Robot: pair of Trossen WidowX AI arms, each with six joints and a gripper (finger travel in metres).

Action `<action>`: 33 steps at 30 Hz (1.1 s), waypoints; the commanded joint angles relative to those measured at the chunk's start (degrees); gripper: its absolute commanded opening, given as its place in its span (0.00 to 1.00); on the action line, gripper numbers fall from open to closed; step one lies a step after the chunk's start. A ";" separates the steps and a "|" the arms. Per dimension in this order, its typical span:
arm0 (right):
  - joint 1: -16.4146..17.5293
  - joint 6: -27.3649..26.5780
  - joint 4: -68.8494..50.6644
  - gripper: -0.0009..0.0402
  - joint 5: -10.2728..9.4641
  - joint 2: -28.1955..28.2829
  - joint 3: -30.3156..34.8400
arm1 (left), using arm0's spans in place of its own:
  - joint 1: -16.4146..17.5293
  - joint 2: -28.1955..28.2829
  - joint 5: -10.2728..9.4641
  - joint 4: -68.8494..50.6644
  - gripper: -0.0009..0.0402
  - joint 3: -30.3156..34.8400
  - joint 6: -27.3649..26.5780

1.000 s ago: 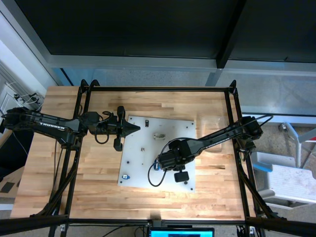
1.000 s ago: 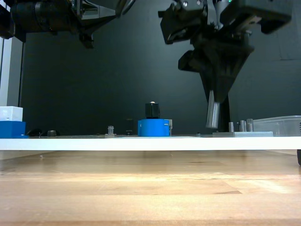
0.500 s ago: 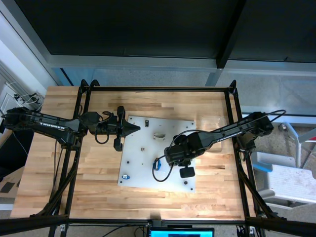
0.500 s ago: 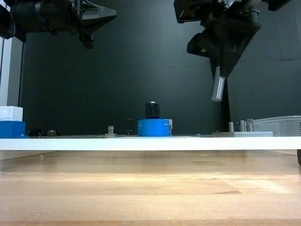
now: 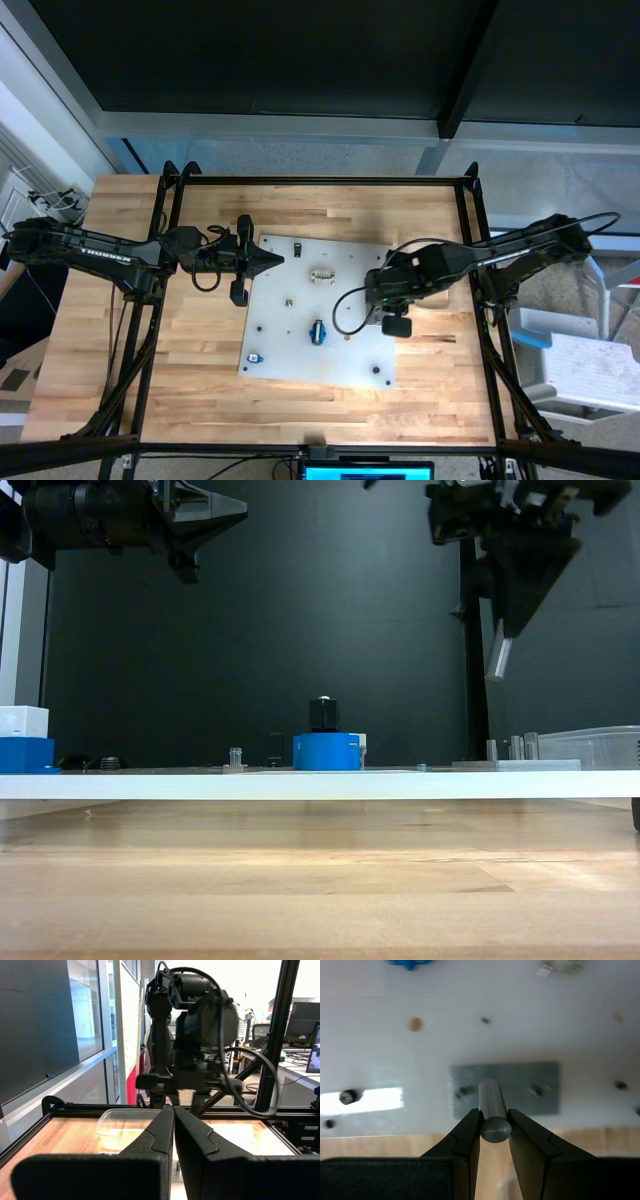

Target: Pick the 16mm cylinder and place it in the container

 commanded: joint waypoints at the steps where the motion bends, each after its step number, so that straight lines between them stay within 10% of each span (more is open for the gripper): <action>1: -0.48 2.84 0.07 0.07 3.13 -4.09 -3.52 | 0.00 0.00 0.02 0.02 0.02 0.00 0.00; 33: -9.60 15.37 -2.84 0.07 5.86 -26.32 -25.00 | 0.00 0.00 0.02 0.02 0.02 0.00 0.00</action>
